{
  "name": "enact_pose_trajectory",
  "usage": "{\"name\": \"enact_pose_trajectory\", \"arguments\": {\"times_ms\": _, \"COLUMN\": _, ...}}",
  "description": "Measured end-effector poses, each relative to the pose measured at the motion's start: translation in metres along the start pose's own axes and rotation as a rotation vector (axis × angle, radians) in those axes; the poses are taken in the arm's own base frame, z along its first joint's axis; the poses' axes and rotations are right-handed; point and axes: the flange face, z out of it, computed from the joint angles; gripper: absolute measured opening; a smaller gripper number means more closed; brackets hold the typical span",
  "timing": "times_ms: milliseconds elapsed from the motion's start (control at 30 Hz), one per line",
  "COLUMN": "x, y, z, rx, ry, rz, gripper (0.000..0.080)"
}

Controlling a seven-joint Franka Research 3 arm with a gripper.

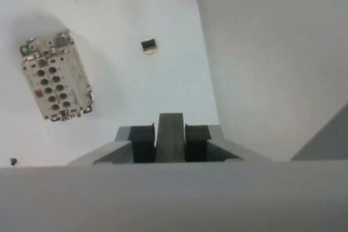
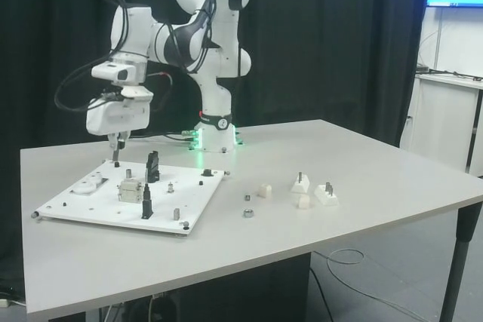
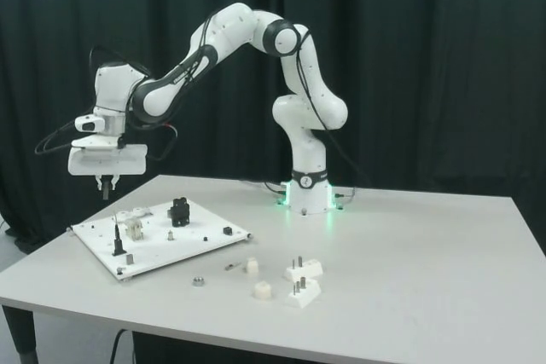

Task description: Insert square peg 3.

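My gripper (image 1: pixel 170 144) is shut on a grey square peg (image 1: pixel 170 130), which stands upright between the two black pads. Below it on the white board (image 1: pixel 109 4) lies a small square hole in a round ring (image 1: pixel 149 45), apart from the peg's tip. In the first room view the gripper (image 2: pixel 115 143) hangs over the far left part of the board (image 2: pixel 192 200), with the peg (image 2: pixel 116 156) pointing down and above the surface. The second room view shows the gripper (image 3: pixel 106 182) over the board's far corner (image 3: pixel 94 226).
A multi-pin connector block (image 1: pixel 54 77) sits on the board beside the hole. A black fixture (image 2: pixel 152 166) and small posts stand on the board. White blocks with pegs (image 2: pixel 326 194) and a nut (image 2: pixel 247 213) lie on the grey table to the right.
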Motion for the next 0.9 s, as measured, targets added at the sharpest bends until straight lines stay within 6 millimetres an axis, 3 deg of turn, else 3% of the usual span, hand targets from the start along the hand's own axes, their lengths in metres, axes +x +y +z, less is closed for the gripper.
{"name": "enact_pose_trajectory", "arguments": {"times_ms": 900, "x": -0.018, "y": 0.004, "z": 0.061, "rx": 0.127, "ry": -0.012, "rz": -0.127, "gripper": 0.0114}}
